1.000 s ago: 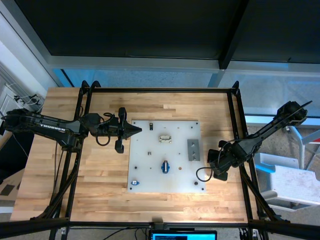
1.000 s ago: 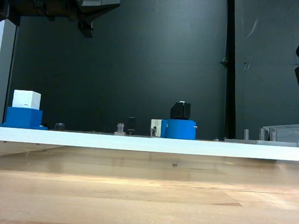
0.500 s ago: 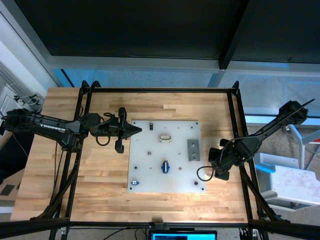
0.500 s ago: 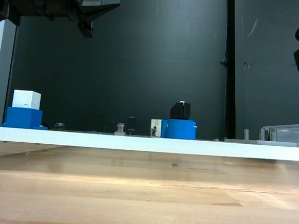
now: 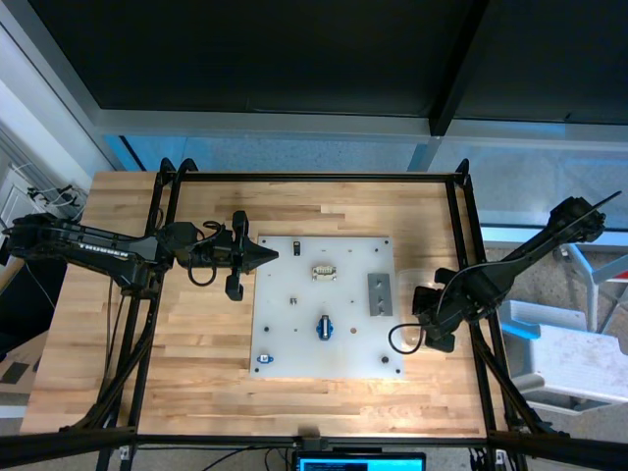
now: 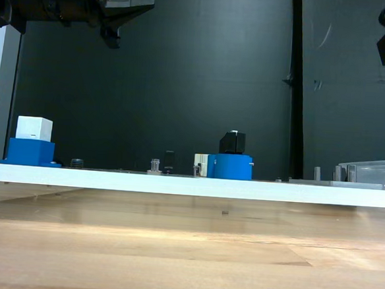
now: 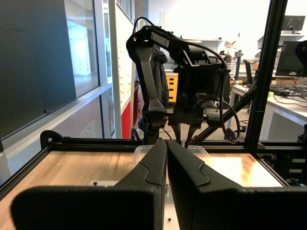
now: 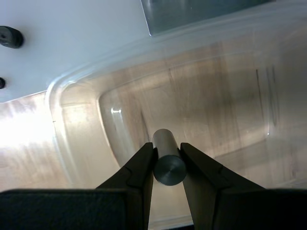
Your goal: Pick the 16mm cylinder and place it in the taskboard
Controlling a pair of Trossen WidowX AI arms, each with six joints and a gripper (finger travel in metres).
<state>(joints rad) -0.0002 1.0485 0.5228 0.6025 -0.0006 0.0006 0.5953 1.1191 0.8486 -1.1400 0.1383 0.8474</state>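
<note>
The 16mm cylinder [image 8: 168,166], a short grey metal peg, is clamped between the fingers of my right gripper [image 8: 167,147], which is shut on it above a clear plastic tray [image 8: 79,143]. In the high view the right gripper [image 5: 433,321] hangs just off the right edge of the taskboard [image 5: 294,334], a white square plate. My left gripper [image 5: 267,253] hovers over the board's left edge. In the left wrist view the left gripper [image 7: 166,143] is shut, with nothing between its fingers.
On the board stand a grey metal block [image 5: 380,292], a blue part [image 5: 324,328], a beige connector [image 5: 324,272] and a small blue-and-white piece [image 5: 263,360]. A black frame [image 5: 461,245] runs around the table. The tray [image 6: 375,172] lies right of the board.
My right gripper has risen with the cylinder, climbing toward the top of the low view and shifting slightly right in the high view. The left arm has not moved.
</note>
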